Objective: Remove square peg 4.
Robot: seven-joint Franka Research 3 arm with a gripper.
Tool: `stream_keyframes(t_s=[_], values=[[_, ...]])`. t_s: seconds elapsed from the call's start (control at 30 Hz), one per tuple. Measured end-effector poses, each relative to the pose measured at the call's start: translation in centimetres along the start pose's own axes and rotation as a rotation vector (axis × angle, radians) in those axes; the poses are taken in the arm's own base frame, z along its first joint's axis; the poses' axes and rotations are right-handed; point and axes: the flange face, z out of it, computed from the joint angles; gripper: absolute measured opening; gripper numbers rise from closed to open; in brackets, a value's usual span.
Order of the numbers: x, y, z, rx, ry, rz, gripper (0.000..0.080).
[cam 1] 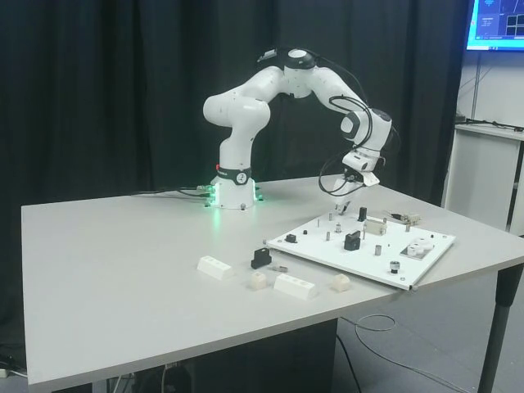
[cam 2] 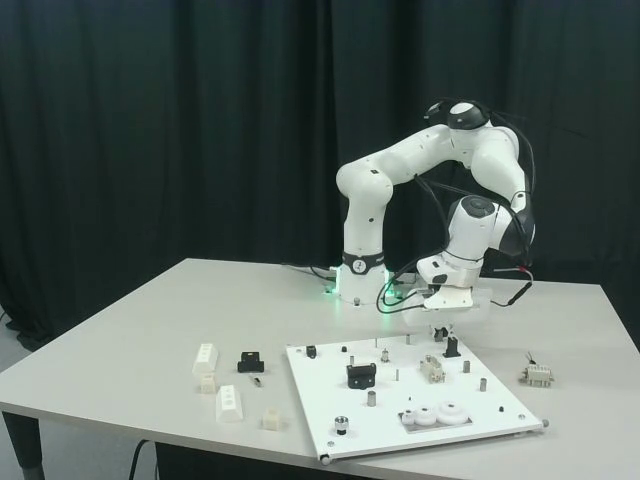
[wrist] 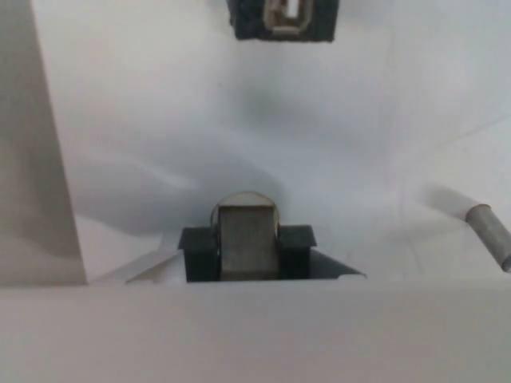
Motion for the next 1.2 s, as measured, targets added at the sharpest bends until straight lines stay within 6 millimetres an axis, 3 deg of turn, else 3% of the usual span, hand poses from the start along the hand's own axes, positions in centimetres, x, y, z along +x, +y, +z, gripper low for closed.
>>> stream_keyframes(t_s=[1.2], values=[[0.53,0.31,-0.77,0.013,-0.039,0.029,0.0153]])
